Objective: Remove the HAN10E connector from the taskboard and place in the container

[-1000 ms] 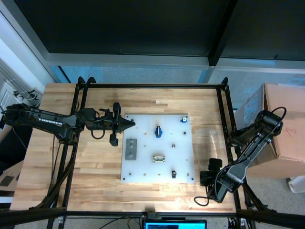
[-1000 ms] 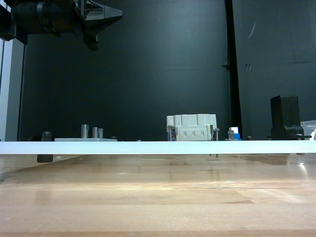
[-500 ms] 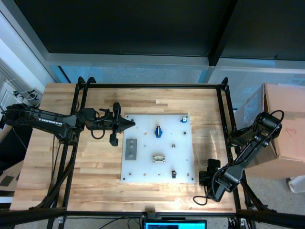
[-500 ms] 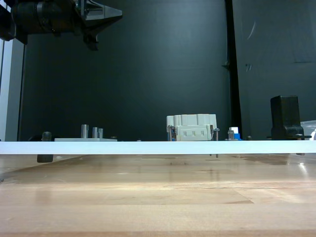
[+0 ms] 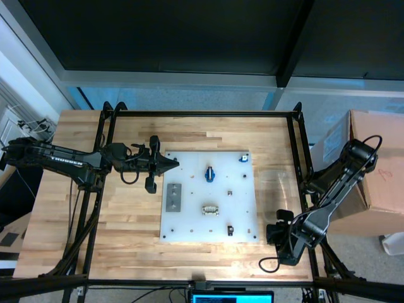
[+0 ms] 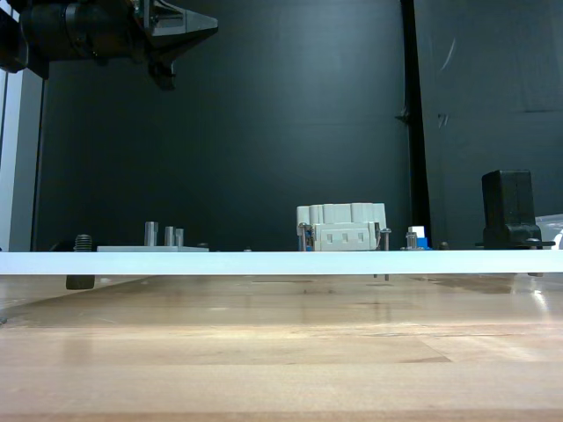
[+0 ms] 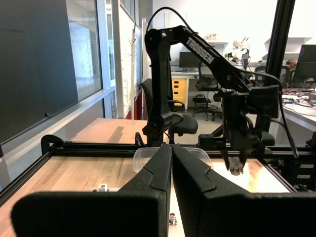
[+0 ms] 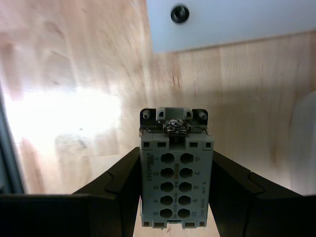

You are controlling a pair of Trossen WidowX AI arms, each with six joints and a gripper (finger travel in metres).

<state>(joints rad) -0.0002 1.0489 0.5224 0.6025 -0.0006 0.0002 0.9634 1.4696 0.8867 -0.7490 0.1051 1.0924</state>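
Note:
The HAN10E connector point(image 8: 177, 173), a grey block with ten numbered holes and a screw clamp on its end, is held between my right gripper's point(image 8: 176, 163) black fingers, clear of the board. In the high view the right gripper point(image 5: 273, 235) hangs over bare wood just off the white taskboard's point(image 5: 189, 221) near right corner. The connector's grey base point(image 5: 210, 209) stays on the board, and it also shows in the low view point(image 6: 341, 227). My left gripper point(image 5: 175, 163) is shut and empty, held high over the board's far left corner.
A clear plastic container point(image 7: 173, 155) lies on the table right of the board. A grey block with pegs point(image 5: 173, 197), a blue knob point(image 5: 210, 173) and a black part point(image 6: 508, 209) stand on the board. A cardboard box point(image 5: 372, 170) sits off the table's right edge.
The right arm has shifted slightly toward the table's near edge with the connector in its gripper. The left arm has not moved.

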